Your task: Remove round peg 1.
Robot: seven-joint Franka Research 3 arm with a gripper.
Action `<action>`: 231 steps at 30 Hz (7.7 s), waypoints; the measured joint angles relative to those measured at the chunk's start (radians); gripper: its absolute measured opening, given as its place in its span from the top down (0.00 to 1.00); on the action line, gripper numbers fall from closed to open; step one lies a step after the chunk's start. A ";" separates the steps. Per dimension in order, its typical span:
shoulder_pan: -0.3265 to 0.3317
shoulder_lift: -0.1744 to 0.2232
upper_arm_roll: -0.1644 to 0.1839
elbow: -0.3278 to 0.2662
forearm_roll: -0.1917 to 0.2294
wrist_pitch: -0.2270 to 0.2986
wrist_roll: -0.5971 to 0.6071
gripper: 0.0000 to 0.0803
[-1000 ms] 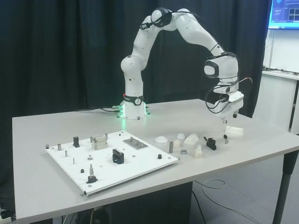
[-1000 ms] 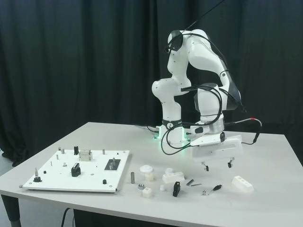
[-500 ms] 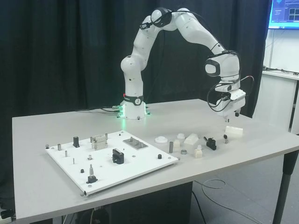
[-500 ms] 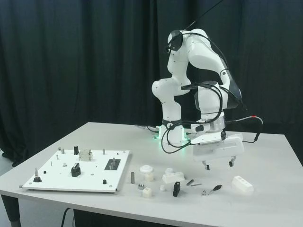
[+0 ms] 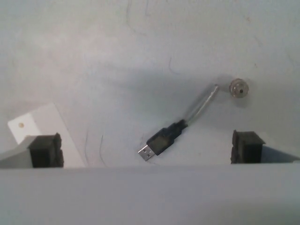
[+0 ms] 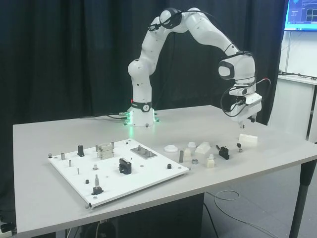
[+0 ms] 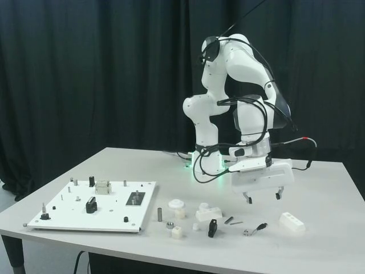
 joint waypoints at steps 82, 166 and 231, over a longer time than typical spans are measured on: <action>-0.603 -0.029 -0.262 0.074 -0.414 -0.203 -0.613 0.00; -1.122 0.527 -0.196 0.577 0.098 -0.265 -1.173 0.00; -1.143 0.572 -0.195 0.650 0.139 -0.307 -1.205 0.96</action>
